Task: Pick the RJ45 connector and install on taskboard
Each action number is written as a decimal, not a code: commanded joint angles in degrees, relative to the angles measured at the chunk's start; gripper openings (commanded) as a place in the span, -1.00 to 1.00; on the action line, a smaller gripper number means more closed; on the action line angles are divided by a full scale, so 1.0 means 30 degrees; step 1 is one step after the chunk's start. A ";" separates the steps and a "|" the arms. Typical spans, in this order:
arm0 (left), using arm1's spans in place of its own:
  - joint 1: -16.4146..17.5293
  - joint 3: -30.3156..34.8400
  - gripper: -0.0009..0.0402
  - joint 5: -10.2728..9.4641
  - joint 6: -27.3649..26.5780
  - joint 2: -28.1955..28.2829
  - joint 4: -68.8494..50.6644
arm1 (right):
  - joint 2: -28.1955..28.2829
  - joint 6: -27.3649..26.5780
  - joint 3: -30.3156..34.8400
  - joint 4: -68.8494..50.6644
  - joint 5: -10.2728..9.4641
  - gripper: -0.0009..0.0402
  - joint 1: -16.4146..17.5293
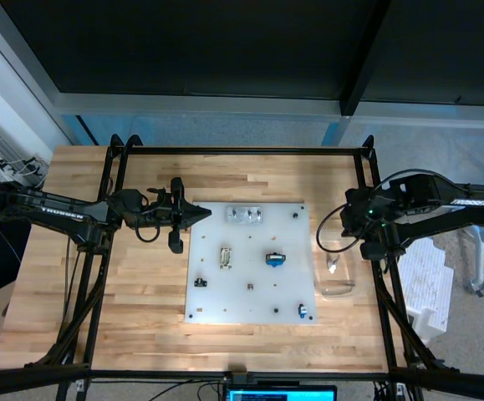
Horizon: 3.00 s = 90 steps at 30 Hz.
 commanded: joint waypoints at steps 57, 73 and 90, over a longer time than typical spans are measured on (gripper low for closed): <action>0.0000 0.0000 -0.96 0.0000 0.0000 0.0000 0.0000 | 0.2637 0.4816 -0.5814 0.3840 0.2535 -0.09 0.6375; 0.0000 0.0000 -0.96 0.0000 0.0000 0.0000 0.0000 | 0.3133 0.4838 -0.6856 0.5319 0.2514 -0.09 0.6426; 0.0000 0.0000 -0.96 0.0000 0.0000 0.0000 0.0000 | 0.3490 0.5275 -0.7191 0.5705 0.2506 -0.09 0.6550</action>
